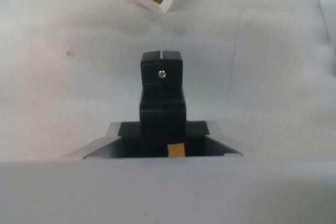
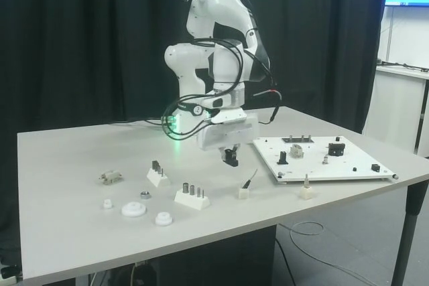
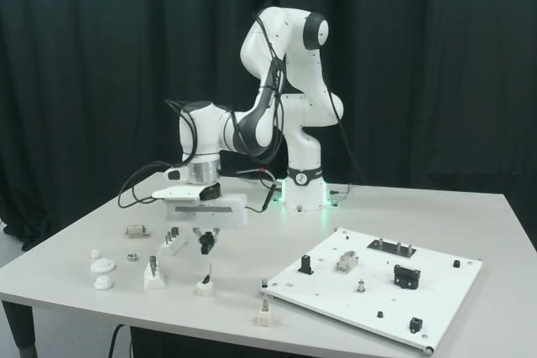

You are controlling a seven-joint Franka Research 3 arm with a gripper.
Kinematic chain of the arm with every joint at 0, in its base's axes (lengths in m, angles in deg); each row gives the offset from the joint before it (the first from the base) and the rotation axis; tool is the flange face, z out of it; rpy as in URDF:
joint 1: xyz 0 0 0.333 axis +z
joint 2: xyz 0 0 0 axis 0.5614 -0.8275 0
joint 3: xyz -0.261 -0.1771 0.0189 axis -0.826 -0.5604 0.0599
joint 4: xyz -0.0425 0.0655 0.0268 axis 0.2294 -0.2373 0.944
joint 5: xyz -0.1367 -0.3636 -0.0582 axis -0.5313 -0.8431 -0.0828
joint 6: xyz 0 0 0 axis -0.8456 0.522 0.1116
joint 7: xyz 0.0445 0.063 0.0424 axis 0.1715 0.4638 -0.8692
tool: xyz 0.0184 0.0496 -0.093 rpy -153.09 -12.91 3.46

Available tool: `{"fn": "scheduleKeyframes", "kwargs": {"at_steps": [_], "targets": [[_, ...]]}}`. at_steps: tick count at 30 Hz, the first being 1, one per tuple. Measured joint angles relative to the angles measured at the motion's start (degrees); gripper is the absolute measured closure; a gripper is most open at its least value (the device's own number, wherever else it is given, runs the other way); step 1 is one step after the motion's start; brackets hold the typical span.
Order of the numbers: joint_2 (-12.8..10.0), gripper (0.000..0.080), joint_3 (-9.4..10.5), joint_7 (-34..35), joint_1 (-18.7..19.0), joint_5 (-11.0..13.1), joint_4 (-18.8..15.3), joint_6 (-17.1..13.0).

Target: Place D-SUB.

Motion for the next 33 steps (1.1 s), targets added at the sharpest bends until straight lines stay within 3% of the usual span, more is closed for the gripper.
{"fn": "scheduleKeyframes", "kwargs": {"at_steps": [17,22,33], "targets": [[0.0,0.0648,-0.12,28.3,0.1,-0.1,-1.7,-0.6],[0.0,0.0648,-0.12,36.7,0.4,-0.1,-3.7,-3.1],[0.1,0.0648,-0.01,50.0,1.8,0.5,-9.4,-11.8]]}}
